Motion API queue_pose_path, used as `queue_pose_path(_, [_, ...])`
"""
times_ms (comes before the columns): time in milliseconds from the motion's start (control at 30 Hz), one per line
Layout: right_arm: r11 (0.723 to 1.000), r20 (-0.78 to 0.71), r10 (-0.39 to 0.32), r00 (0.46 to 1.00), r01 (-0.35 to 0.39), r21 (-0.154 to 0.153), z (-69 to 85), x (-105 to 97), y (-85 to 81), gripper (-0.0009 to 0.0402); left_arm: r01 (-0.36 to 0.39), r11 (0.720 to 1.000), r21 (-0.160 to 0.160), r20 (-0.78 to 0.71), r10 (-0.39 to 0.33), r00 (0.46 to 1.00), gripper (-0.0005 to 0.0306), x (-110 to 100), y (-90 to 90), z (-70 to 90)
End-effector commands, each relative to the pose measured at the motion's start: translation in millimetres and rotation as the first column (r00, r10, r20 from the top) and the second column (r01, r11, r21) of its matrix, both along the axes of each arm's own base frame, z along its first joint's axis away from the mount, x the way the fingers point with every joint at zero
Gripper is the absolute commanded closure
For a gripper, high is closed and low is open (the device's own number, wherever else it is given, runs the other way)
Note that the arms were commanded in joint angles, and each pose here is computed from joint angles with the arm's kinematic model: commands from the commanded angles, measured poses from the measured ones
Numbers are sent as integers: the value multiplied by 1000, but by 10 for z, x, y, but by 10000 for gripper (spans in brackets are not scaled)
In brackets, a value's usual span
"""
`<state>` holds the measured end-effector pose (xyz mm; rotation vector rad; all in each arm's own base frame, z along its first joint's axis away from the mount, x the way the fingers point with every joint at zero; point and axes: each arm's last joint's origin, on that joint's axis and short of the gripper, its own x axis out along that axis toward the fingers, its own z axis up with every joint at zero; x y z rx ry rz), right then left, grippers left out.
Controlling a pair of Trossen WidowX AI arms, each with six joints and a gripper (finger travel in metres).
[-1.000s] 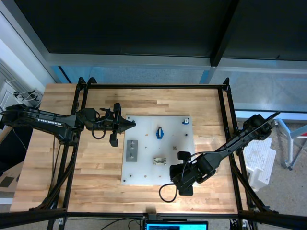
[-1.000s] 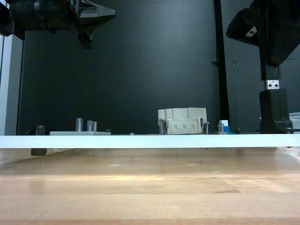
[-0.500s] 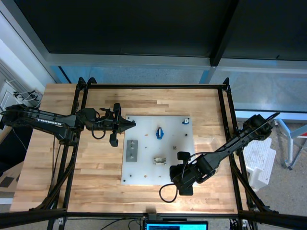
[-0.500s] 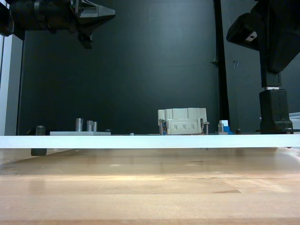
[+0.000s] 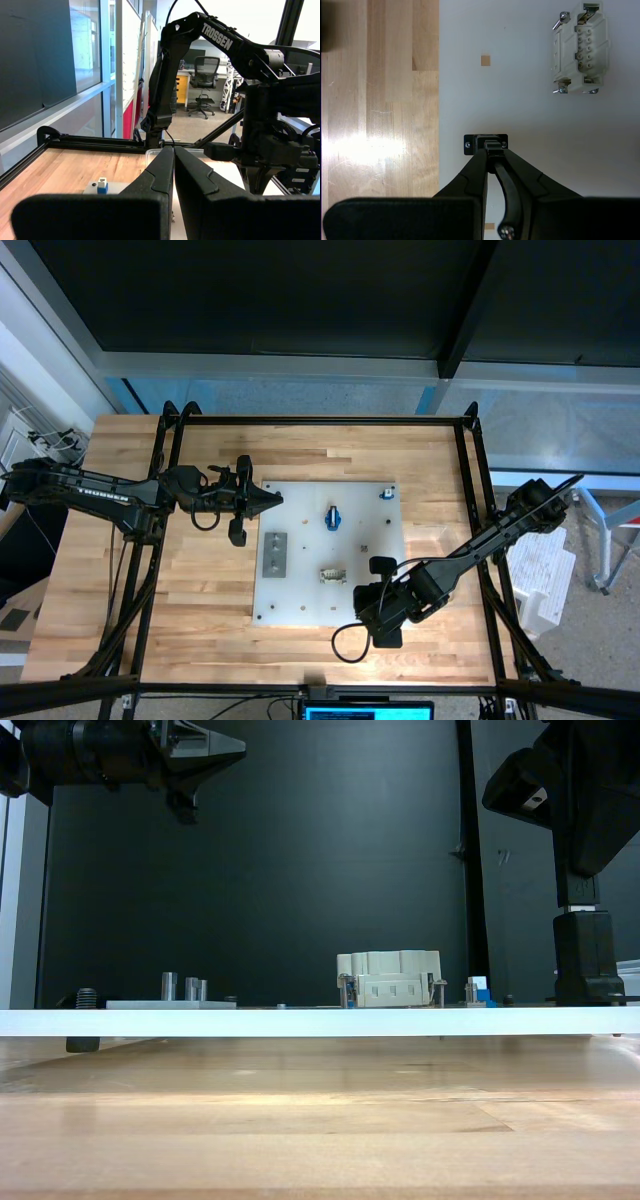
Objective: Pick the USB connector and install on taskboard
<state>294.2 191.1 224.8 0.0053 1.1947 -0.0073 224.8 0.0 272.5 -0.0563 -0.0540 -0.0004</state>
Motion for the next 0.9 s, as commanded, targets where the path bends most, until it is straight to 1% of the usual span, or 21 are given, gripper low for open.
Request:
queue_pose_path(33, [1000, -4, 0, 1000, 0, -1, -13, 0, 2, 393, 0, 1000, 0, 0, 0, 1000, 300, 0, 0, 0])
queue_pose_path(333, [1000, -4, 0, 1000, 0, -1, -13, 0, 2, 388, 0, 1000, 0, 0, 0, 1000, 300, 0, 0, 1])
queue_pose_path(633, [1000, 4, -2, 1000, 2, 5, 15, 10, 7, 349, 0, 1000, 0, 0, 0, 1000, 300, 0, 0, 0])
queue_pose_path(900, [1000, 18, -5, 1000, 5, 11, 66, 13, 8, 323, 0, 1000, 0, 0, 0, 1000, 300, 0, 0, 0])
